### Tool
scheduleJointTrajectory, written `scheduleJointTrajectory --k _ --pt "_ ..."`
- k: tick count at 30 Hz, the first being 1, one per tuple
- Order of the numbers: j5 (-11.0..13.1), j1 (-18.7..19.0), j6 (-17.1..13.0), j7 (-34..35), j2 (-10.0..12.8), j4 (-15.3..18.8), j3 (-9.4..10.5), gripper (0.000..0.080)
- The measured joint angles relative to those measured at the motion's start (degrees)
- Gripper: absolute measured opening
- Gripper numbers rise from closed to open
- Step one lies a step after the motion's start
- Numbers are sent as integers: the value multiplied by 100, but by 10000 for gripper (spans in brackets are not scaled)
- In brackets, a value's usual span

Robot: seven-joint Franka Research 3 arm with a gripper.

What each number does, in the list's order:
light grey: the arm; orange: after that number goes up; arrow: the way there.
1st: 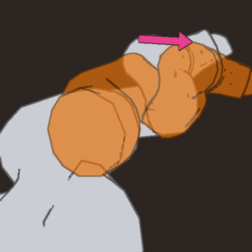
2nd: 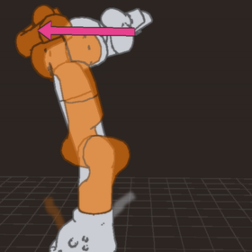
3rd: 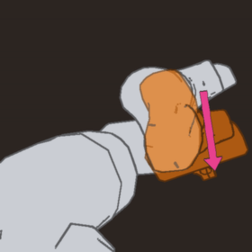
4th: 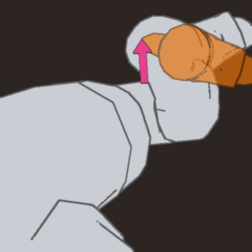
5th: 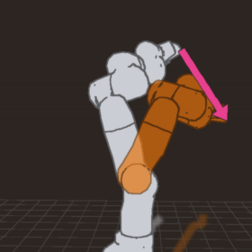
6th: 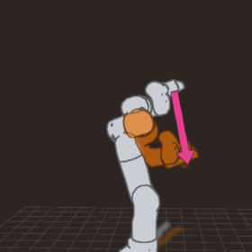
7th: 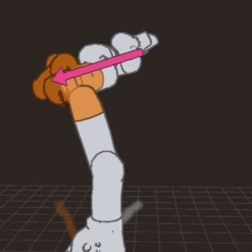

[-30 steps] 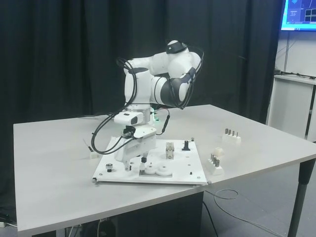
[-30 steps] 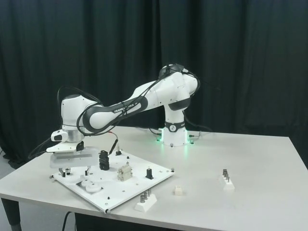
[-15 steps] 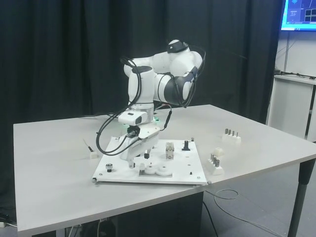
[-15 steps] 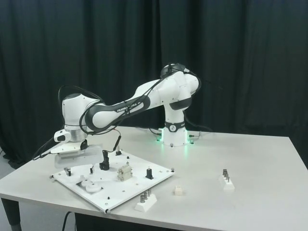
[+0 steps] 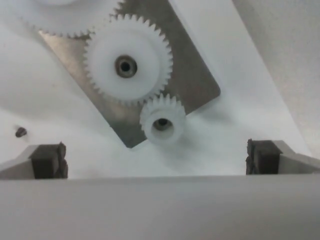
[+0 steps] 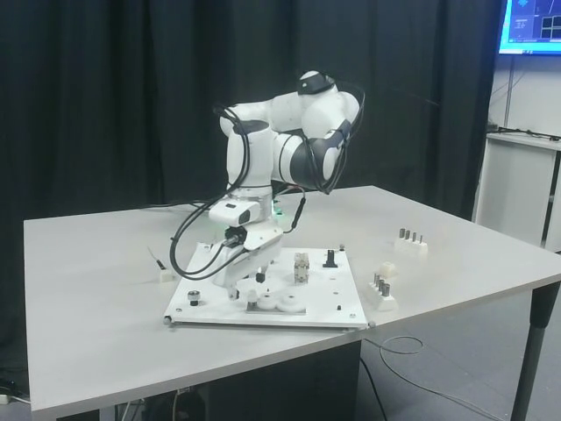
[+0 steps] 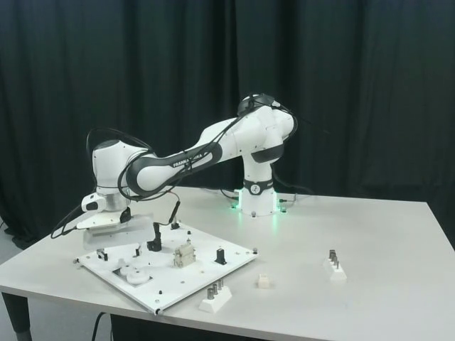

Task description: Insert small gear.

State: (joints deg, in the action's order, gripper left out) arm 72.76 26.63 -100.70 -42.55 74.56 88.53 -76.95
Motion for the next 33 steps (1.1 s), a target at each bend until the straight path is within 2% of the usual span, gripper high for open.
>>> scheduleJointTrajectory --k 10,18,19,23,24,30,31,33 --pt "120 0 -39 51 0 3 23 800" --pt "165 -4 -177 51 0 12 74 800" --pt "171 -5 -196 51 0 15 82 773" --pt "202 -5 -280 51 0 31 104 773" --pt "205 -5 -295 51 0 34 107 588" --pt "239 -5 -350 51 0 47 111 588" --pt "245 -5 -355 51 0 48 111 424" --pt "261 -3 -357 51 -2 50 112 424"
